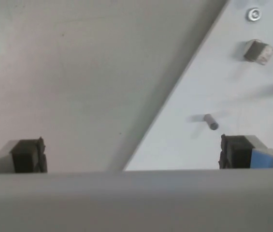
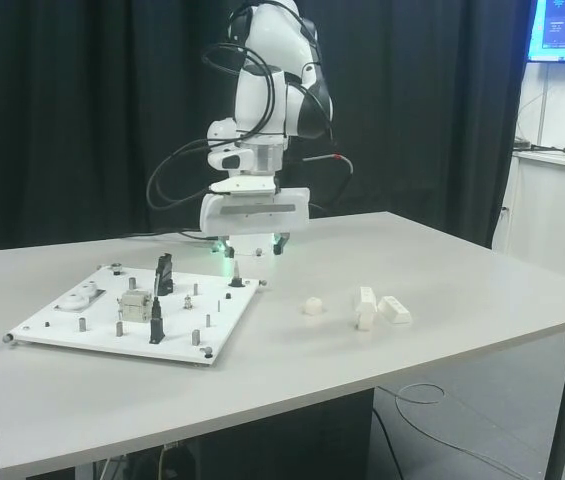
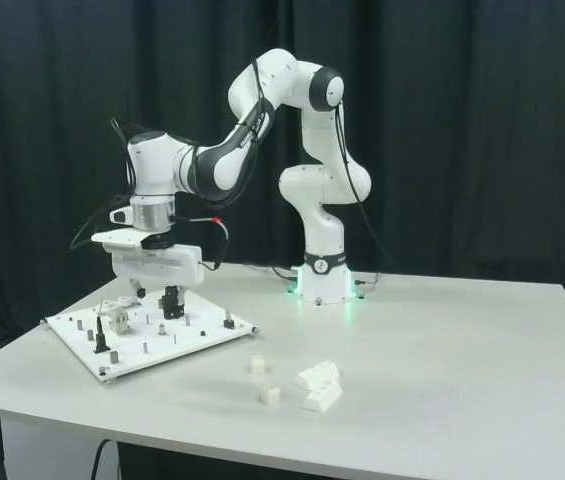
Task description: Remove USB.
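While my jaws hang spread wide and empty above the white board's (image 1: 233, 82) edge, grey worktop (image 1: 68, 72) shows beneath.

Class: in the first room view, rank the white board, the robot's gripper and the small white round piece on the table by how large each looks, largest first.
1. White board
2. Gripper
3. Small white round piece

The gaps are plain, so their differing nearness to the camera does not make the order unsure.

Board (image 3: 152, 345) on the table (image 3: 442, 380), small blocks (image 3: 319, 387) beside it, tool (image 3: 154, 292) above the board's edge
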Controlling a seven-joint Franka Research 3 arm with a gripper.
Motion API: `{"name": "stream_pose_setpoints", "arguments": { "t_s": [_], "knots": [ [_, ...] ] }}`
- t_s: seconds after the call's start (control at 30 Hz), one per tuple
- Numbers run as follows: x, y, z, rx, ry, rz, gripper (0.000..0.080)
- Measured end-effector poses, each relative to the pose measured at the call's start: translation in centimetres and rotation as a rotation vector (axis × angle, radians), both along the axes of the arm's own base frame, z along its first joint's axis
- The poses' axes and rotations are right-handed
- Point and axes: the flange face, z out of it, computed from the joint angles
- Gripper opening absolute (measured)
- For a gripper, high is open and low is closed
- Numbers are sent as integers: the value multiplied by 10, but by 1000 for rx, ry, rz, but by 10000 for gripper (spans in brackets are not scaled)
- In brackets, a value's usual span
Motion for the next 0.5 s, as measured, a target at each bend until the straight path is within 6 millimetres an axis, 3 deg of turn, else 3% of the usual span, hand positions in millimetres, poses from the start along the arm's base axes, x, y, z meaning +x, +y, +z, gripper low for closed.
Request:
{"name": "stream_pose_setpoints", "arguments": {
  "t_s": [0.5],
  "knots": [
    [-11,-47,25,-48,-42,-73,800]
  ]
}}
